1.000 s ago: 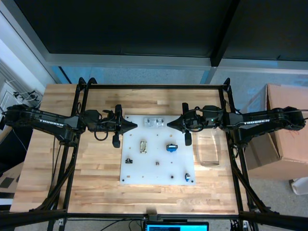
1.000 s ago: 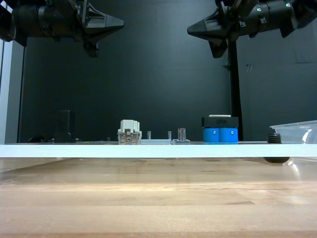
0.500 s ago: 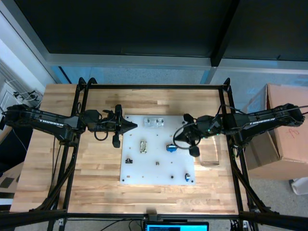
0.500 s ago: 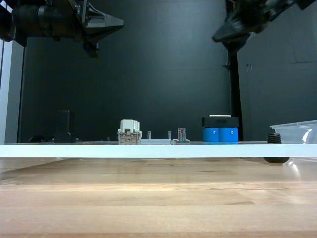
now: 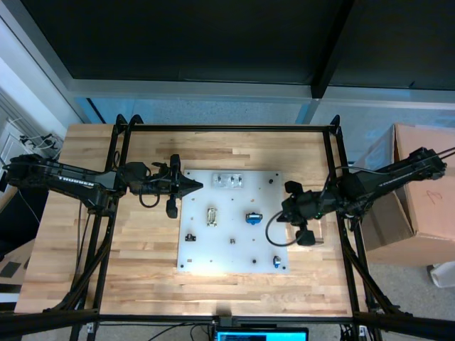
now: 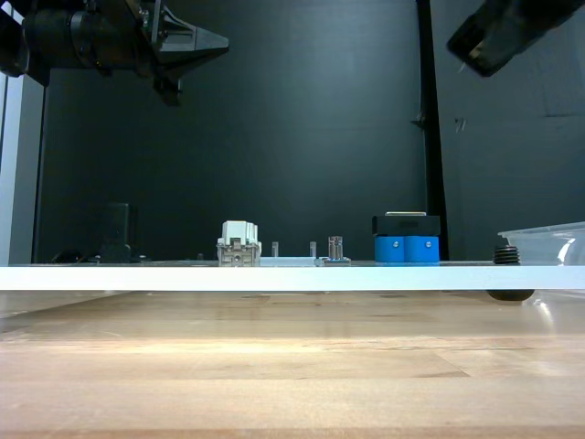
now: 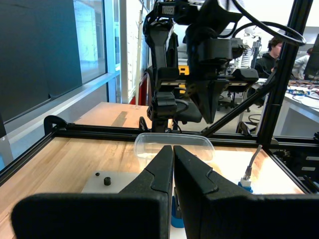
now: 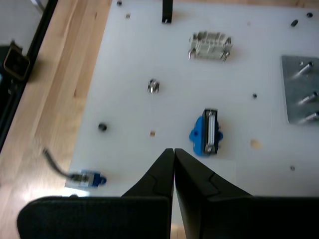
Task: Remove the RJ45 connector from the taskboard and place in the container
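The RJ45 connector (image 8: 87, 178), blue with a short grey cable, sits in its seat near the white taskboard's (image 5: 213, 249) near right corner, also seen as RJ45 connector (image 5: 276, 261) and RJ45 connector (image 7: 247, 172). My right gripper (image 8: 173, 151) is shut and empty, pointing down at the board from high above. It hangs over the board's right edge as right gripper (image 5: 284, 213), apart from the connector. My left gripper (image 5: 199, 186) is shut and empty, held level and high over the board's far left side, seen too as left gripper (image 6: 224, 40).
A clear plastic container (image 6: 548, 240) stands right of the board, partly under the right arm (image 5: 355, 188). On the board are a blue block with a black top (image 5: 253, 217), a beige multi-pin connector (image 5: 211, 216) and a metal plate with pins (image 5: 229, 181). A black frame rings the table.
The right arm has swung from the board's far side toward the near right and tipped its gripper downward. The left arm and the RJ45 connector have not moved.
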